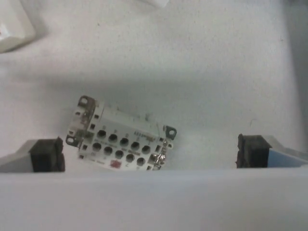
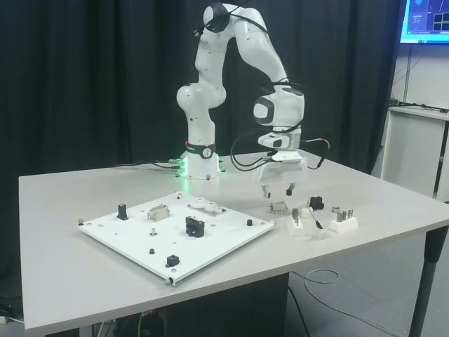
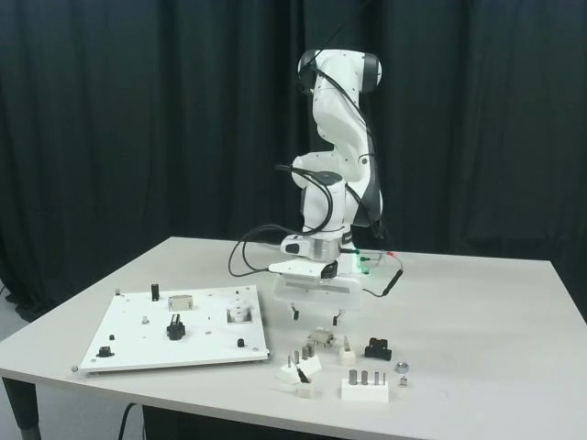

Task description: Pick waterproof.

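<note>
Waterproof connector [image 1: 120, 140] lies flat on the grey table [image 2: 84, 196] directly beneath the gripper [image 1: 150, 153], between its spread, empty fingertips [image 1: 47, 155], its long axis skewed slightly off the line joining them.

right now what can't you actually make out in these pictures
- Print on the connector: wrist view, too blurred to read.
- Gap under the gripper: both room views, too small to tell whether it touches the connector.
- Small parts on the white holders: second room view, too small to identify.
- Parts on the white board: room views, too small to name.
- Wall screen: first room view, cut off by the edge.
</note>
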